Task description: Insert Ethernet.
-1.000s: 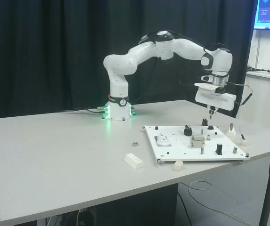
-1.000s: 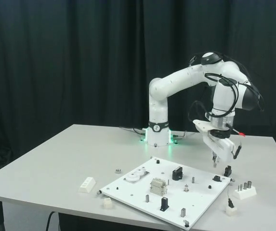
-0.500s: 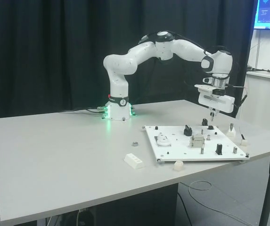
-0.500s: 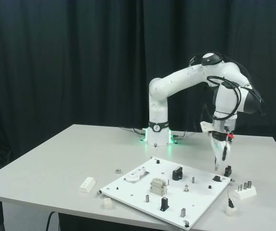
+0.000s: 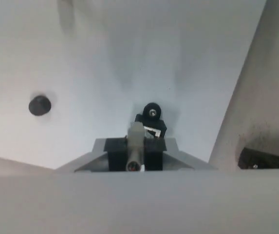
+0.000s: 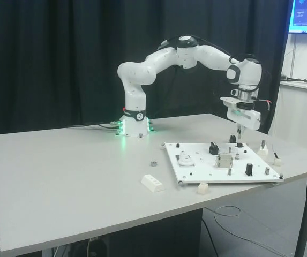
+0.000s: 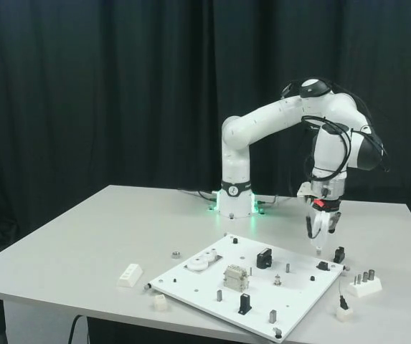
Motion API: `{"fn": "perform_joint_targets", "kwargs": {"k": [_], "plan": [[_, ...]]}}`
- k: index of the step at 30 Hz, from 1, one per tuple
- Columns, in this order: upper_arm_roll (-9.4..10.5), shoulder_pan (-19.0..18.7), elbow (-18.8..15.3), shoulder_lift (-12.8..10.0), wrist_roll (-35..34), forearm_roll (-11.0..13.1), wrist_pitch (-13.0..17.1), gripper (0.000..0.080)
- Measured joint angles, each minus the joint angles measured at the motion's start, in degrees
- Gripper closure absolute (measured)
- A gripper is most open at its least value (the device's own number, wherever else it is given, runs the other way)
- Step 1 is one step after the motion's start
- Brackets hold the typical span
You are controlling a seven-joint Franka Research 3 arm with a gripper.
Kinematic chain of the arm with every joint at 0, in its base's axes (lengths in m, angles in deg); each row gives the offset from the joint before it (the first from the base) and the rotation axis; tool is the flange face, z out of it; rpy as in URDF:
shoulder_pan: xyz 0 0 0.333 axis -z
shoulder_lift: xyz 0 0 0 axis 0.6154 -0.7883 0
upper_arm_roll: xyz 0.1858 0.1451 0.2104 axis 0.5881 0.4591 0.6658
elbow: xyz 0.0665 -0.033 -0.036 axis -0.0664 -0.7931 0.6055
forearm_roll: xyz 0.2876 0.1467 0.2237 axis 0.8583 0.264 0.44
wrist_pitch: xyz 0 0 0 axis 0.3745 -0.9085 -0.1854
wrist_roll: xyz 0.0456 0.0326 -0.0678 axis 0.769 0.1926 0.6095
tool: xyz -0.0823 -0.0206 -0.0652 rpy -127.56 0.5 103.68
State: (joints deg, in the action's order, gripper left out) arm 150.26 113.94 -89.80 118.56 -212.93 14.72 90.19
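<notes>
Evidently the tool (image 5: pixel 135 157) was clenched on a small pale Ethernet plug (image 5: pixel 135 146), hovering right of centre in both room views above a black socket block (image 5: pixel 150 121) on the white board (image 6: pixel 223 166). The plug looked light, rigid, with a probably fragile latch, best held by its flat sides.

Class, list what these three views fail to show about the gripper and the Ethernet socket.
- Wrist view: the gripper is largely hidden behind the hand's own body; the held plug's tip blocks part of the black socket.
- Both room views: socket opening and plug too small; contact undecidable.
- Wrist view: white board cut off by edges.
</notes>
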Motion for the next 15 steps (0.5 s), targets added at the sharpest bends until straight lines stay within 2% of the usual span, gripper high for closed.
{"fn": "perform_joint_targets", "kwargs": {"k": [15], "plan": [[-0.28,-0.2,-1.1,0.0,-1.4,2.8,-0.7,0.0736]]}}
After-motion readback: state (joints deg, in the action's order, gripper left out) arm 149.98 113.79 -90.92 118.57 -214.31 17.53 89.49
